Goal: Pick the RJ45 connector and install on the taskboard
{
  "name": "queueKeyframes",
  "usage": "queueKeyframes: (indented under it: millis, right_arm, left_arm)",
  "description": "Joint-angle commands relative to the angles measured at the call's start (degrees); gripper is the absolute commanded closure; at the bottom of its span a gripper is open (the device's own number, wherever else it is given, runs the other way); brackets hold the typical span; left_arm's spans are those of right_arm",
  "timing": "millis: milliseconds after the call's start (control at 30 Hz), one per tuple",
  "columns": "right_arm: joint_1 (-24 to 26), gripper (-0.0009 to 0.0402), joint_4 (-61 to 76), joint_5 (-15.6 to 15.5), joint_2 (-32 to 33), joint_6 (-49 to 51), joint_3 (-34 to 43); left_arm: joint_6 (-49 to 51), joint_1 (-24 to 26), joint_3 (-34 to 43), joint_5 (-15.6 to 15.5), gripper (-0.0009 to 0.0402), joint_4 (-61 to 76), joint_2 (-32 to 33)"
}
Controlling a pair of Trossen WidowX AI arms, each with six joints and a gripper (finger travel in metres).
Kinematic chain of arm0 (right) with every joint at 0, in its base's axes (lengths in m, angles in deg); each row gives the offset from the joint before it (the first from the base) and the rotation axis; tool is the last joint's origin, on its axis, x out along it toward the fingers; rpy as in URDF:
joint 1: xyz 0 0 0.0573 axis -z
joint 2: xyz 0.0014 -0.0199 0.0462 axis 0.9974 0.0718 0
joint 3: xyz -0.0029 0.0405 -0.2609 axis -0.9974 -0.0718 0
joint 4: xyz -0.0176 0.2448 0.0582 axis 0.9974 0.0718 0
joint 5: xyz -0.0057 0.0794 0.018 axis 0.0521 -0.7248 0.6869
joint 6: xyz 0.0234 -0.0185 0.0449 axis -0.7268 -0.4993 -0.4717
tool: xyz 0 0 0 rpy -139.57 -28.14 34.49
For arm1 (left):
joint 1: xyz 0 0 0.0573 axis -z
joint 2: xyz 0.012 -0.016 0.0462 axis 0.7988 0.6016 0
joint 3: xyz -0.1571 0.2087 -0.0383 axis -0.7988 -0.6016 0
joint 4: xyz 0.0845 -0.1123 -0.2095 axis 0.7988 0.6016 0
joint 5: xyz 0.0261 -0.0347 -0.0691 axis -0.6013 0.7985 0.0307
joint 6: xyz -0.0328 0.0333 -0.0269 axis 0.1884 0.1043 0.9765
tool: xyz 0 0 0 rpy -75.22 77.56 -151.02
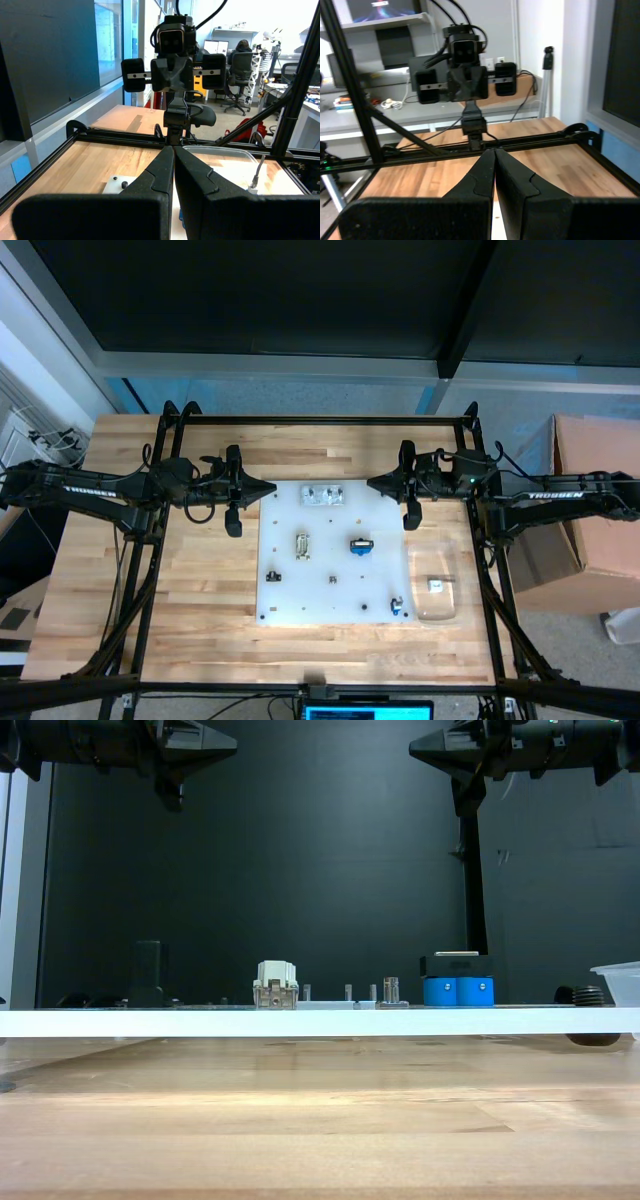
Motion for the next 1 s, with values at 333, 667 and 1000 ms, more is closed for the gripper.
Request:
queueKeyframes:
  millis: [333,667,1000]
  right_arm:
    - [-1.44,0.0394,-0.09,0.48,0.00,-0.66,0.04]
    - [-2.14,0.0393,0.24,0.48,0.00,-1.03,0.04]
    - [-3.02,0.0393,0.57,0.46,0.00,-1.31,0.04]
  left_arm:
    - [-0.02,-0.02,0.00,0.02,0.0393,-0.02,0.00]
    - [-0.02,-0.02,0.00,0.02,0.0393,-0.02,0.00]
    - [-0.02,0.00,0.00,0.02,0.0393,-0.02,0.00]
